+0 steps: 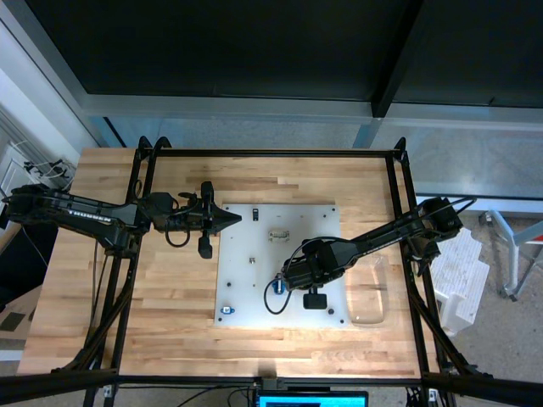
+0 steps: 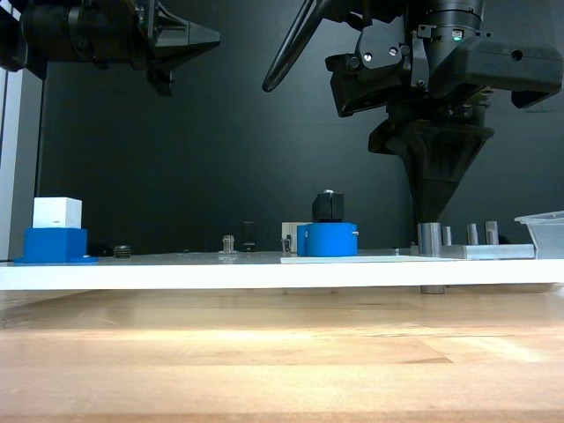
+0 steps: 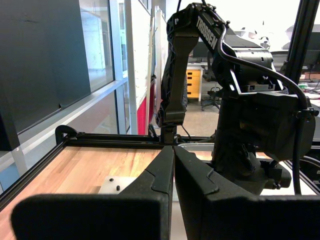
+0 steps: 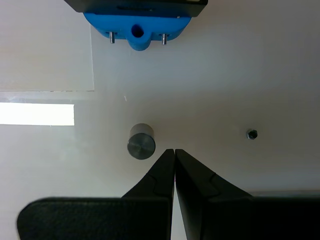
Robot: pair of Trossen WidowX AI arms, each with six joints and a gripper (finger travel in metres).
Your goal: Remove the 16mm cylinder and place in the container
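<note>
The 16mm cylinder [image 4: 141, 145] stands upright in the white board [image 1: 246, 284], a short silver rod seen end-on in the right wrist view. My right gripper [image 4: 174, 151] is shut and empty, its tips just beside the cylinder's top. From table height, the right gripper [image 2: 429, 217] hangs directly over the cylinder [image 2: 429, 239], a small gap between them. The container [image 1: 369, 292], a clear tub, lies on the wood right of the board. My left gripper [image 1: 231, 219] is shut and parked high at the board's left edge, fingers pressed together [image 3: 174, 150].
A blue fitting [image 2: 331, 239] with a black cap stands near the board's middle, close behind the cylinder [image 4: 136, 25]. A blue base with a white cube [image 2: 55, 233] is at the board's near left corner. A flat grey block with pegs [image 2: 485, 250] lies beside the tub.
</note>
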